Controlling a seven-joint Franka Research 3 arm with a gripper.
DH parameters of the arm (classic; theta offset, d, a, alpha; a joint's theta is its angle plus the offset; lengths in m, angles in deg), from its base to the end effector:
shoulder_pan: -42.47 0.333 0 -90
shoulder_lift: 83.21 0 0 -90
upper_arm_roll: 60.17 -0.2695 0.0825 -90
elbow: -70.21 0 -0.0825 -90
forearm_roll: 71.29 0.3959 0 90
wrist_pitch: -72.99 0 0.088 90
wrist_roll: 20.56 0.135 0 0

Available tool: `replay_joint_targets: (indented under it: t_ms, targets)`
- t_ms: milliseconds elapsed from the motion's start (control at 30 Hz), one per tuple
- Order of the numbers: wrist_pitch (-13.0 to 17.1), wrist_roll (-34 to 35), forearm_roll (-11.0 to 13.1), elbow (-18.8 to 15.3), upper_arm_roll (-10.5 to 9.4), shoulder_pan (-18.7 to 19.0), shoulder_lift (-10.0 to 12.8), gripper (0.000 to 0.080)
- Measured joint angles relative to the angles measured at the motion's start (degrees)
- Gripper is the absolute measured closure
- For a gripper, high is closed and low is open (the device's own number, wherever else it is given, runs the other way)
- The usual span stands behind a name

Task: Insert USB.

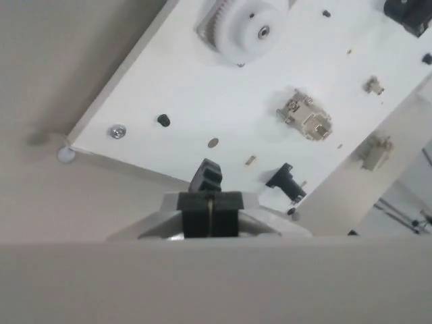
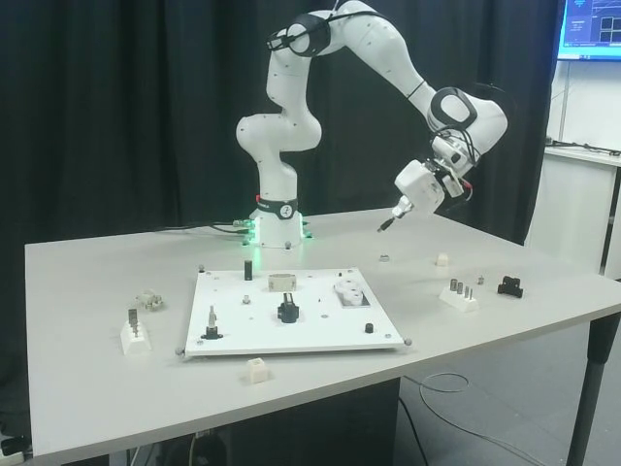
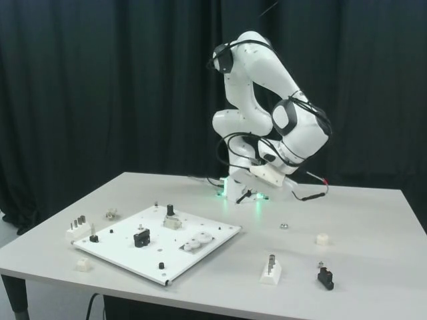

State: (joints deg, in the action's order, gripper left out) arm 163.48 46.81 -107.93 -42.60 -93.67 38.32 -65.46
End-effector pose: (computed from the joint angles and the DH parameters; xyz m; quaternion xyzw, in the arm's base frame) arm 0.4874 0.1853 0.2428 0.9109 -0.1891 -0.0347 0.3652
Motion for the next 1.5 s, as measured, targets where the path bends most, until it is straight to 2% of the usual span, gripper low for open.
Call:
replay_joint_targets:
  t_ms: [333, 667, 900, 1133, 1333, 1500]
  targets:
    - [-0.02, -8.10, 0.12, -1.82, -0.01, -0.08, -2.09, 0.0794]
    - [-0.05, -16.59, 0.41, -4.54, 0.04, -1.13, -5.82, 0.0794]
    - [0.12, -20.11, 0.78, -5.72, 0.14, -2.22, -7.93, 0.0794]
    - [0.32, -24.11, 0.81, -6.34, 0.51, -3.26, -9.07, 0.0794]
    - [1.18, -31.29, 0.81, -7.44, 1.35, -4.00, -9.84, 0.0794]
    - [2.07, -34.78, 0.80, -8.50, 2.85, -4.06, -10.38, 0.0794]
